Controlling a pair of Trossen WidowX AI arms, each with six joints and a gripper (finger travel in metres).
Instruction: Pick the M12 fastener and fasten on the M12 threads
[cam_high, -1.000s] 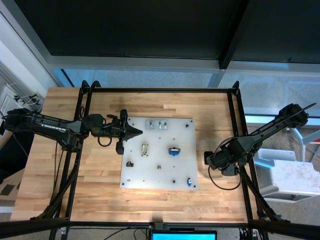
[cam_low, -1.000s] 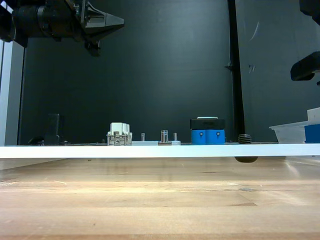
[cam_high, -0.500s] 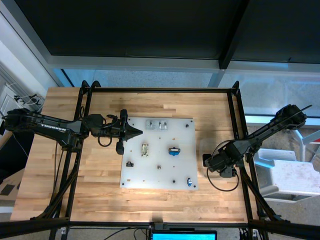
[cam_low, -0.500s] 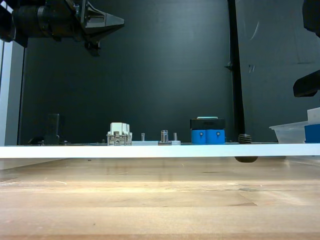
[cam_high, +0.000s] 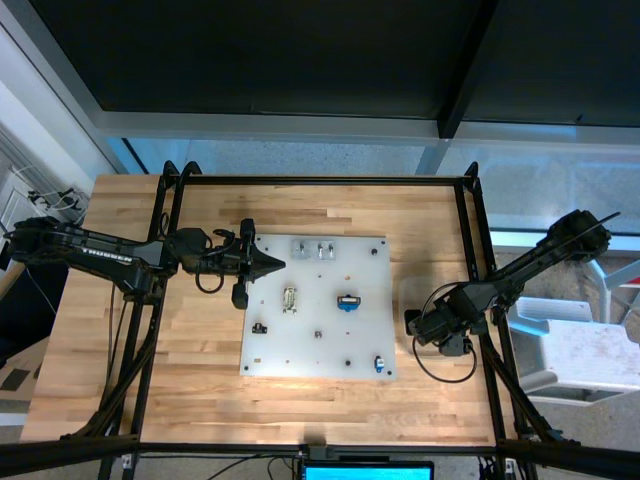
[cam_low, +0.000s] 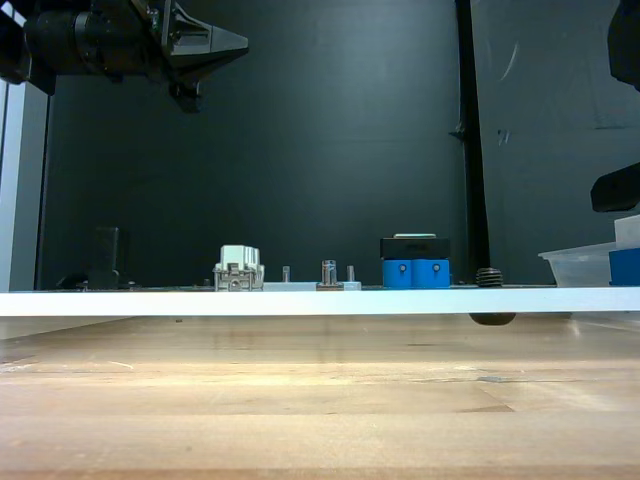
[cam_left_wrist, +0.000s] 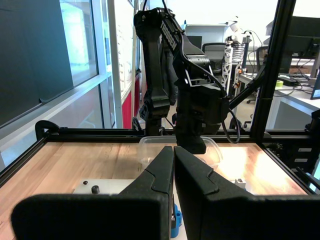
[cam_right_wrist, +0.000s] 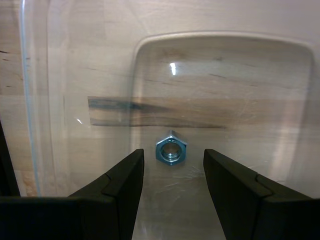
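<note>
Right gripper (cam_right_wrist: 173, 167) hangs over clear tray (cam_right_wrist: 30, 75), fingers apart, straddling M12 nut (cam_right_wrist: 171, 151) lying flat on tray floor: lined up for pinch, no contact yet. Stud (cam_low: 488, 277) bare, ribs showing. Left gripper (cam_left_wrist: 173, 160) parked high, fingers together, out of way.

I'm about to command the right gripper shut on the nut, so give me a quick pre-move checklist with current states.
1. Right gripper open: ok, jaws spread over the clear tray.
2. M12 nut centred between its fingers: ok, lying flat on the tray floor, touching neither.
3. Fingers low enough to grip: cannot tell.
4. Stud bare: ok, ribs show in the low view.
5. Left gripper out of the way: ok, shut, high over the left edge of the white board.
</note>
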